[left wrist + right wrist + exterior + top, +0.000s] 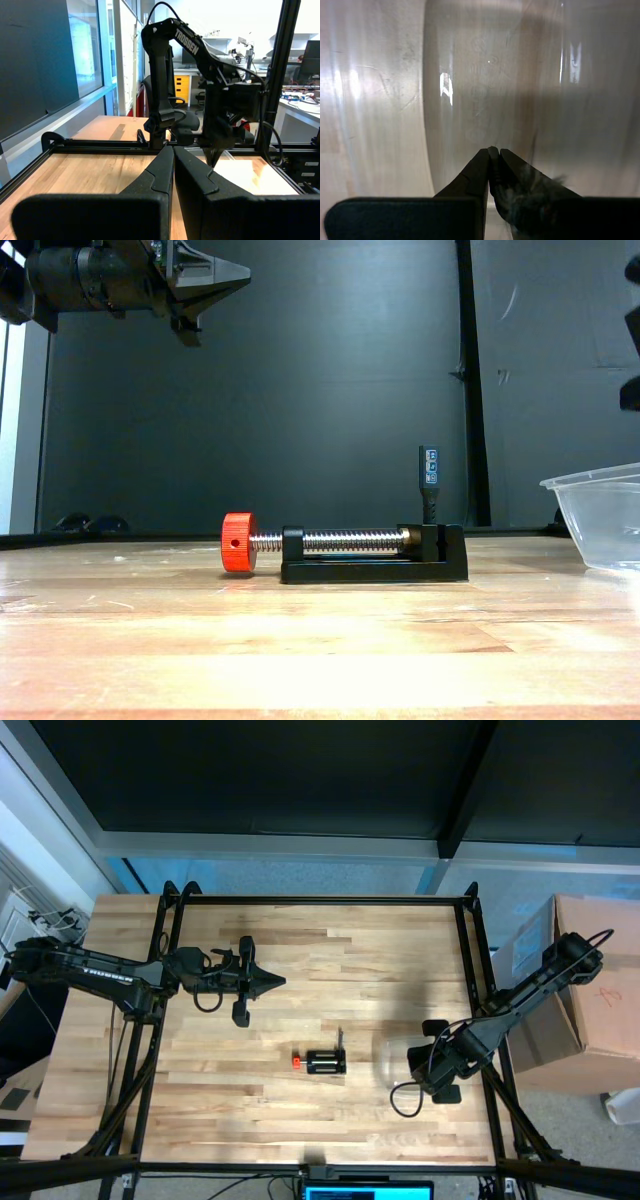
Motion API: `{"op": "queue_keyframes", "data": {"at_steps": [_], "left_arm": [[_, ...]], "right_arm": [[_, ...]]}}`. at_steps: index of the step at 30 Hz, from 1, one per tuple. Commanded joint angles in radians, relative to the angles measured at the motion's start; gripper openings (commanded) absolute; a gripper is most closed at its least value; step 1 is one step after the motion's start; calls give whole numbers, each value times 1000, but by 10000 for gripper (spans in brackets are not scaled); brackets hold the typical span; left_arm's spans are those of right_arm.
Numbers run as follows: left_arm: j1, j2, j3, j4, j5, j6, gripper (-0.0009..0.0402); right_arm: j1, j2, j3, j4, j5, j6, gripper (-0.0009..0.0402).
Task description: Remove the USB-C connector from the USB-C receptacle and place in the container
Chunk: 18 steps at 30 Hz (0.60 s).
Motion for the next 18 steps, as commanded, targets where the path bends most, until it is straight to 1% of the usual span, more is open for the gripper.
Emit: {"op": "queue_keyframes", "data": {"at_steps": [1,7,11,14,18], "left_arm": [[0,0,0,0,0,0,0],[0,0,0,0,0,0,0],[0,0,0,0,0,0,0],[0,0,0,0,0,0,0],[0,0,0,0,0,0,0]], "right_arm": [[2,2,-13,1,0,15,94],[1,-20,-13,1,3,15,195],[0,-50,-13,1,5,14,244],[-2,-73,-1,-11,14,16,264],[-13,-101,35,-46,71,9,263]]}}
